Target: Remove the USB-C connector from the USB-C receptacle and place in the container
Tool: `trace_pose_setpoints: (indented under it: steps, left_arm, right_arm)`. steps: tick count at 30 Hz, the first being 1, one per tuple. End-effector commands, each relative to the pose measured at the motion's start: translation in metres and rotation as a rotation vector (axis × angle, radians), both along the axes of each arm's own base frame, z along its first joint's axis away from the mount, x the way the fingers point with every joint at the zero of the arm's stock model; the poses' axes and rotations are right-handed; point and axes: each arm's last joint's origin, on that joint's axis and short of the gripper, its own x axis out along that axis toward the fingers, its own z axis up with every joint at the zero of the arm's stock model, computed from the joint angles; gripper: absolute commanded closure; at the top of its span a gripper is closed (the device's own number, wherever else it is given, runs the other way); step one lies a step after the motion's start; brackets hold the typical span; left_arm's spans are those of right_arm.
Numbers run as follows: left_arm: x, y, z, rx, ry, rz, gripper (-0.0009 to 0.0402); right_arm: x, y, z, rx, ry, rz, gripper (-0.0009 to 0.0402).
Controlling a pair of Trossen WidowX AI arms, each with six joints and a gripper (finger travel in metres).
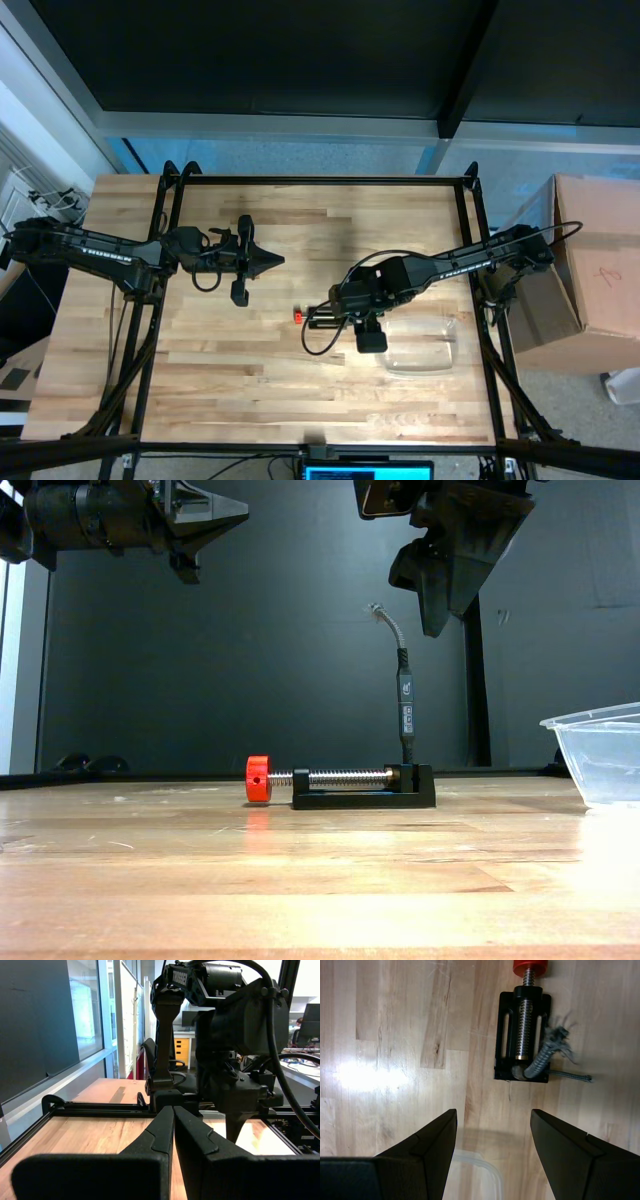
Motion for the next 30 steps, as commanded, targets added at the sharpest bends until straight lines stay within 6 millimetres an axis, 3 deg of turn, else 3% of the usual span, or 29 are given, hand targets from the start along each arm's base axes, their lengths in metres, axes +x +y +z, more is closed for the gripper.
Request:
trace_pose_setpoints:
  steps: [1,30]
  left_arm:
    - [0.000,0.000,0.000,0.000,0.000,0.000,0.0393]
    - [0.000,0.000,0.000,0.000,0.000,0.000,0.0393]
  right_arm:
    - [0.003,0.003,-0.004,0.004,-0.003,0.002,0.0189]
    - [0.022,0.026,-0.039,0.015,0.034,-0.001,0.0189]
